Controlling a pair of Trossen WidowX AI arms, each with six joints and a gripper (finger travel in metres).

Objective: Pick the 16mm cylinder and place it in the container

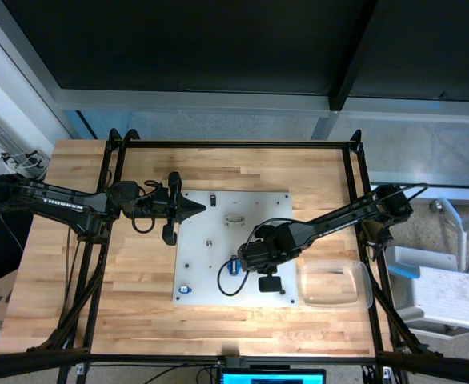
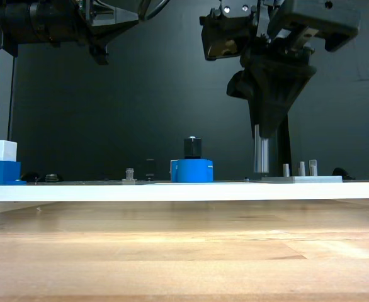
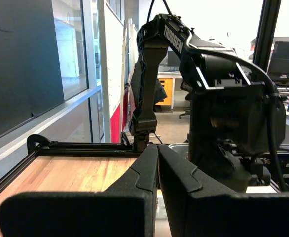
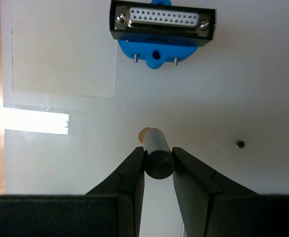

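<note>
The right pincer (image 4: 159, 154) clamped the cylinder (image 4: 157, 140), a smooth, dull-grey round peg, upright low over the board (image 4: 233, 89). The left pincer (image 3: 158, 148), closed and empty, hovered over the board's left edge.

Left tool (image 1: 200, 206) hangs over board's (image 1: 204, 274) left edge, right tool (image 4: 158, 149) mid-board, container (image 1: 335, 305) off board's right.

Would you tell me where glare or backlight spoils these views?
Right wrist view: an overexposed stripe bleaches the white board below the right hand, shut on the peg. Low view: both arms are dark shapes against a black backdrop. Left wrist view: the bright background leaves the left hand, shut above the board's left edge, nearly black.
</note>
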